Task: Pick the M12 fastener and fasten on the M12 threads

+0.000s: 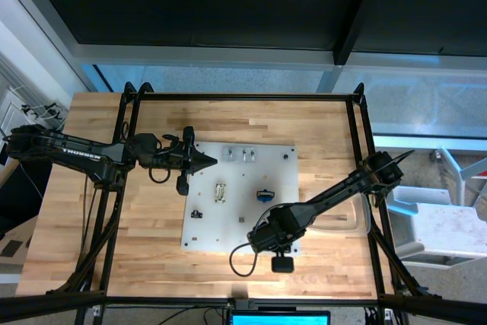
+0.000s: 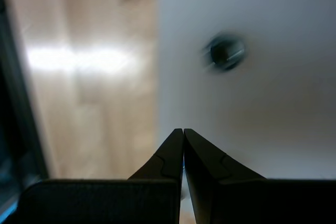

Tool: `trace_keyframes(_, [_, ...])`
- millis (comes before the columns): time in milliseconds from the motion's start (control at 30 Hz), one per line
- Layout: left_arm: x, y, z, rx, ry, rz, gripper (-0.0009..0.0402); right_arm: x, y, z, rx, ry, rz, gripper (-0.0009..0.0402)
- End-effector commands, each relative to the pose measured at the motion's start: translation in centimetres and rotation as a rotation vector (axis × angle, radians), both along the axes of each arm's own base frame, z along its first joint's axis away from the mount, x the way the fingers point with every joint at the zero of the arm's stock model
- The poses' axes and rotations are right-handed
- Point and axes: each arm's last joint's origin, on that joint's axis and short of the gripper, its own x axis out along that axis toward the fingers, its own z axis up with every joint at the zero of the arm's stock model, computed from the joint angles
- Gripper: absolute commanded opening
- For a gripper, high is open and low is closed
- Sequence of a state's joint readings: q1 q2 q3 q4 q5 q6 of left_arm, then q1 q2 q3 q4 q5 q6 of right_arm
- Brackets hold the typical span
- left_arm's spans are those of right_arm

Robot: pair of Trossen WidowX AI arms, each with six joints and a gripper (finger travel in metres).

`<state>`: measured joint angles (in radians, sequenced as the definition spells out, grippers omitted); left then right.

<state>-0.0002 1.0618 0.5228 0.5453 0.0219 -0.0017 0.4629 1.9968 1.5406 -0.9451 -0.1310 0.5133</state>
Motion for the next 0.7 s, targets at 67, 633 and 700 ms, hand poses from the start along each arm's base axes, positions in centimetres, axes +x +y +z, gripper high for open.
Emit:
trace_keyframes(67, [0.0,0.0,0.0,0.000,0.002,0.000,0.0000,0.3,-0.3,0.0,-0.089,-0.061,-0.058,0.0000])
trace_keyframes(633, [0.0,0.0,0.0,0.000,0.002,0.000,0.0000,1.0,0.4,-1.2,-0.024,-0.050,-0.113,0.0000])
trace_keyframes(700, [0.0,0.0,0.0,0.000,0.002,0.000,0.0000,0.9,0.5,-1.0,0.015,-0.029,-0.099,0.0000])
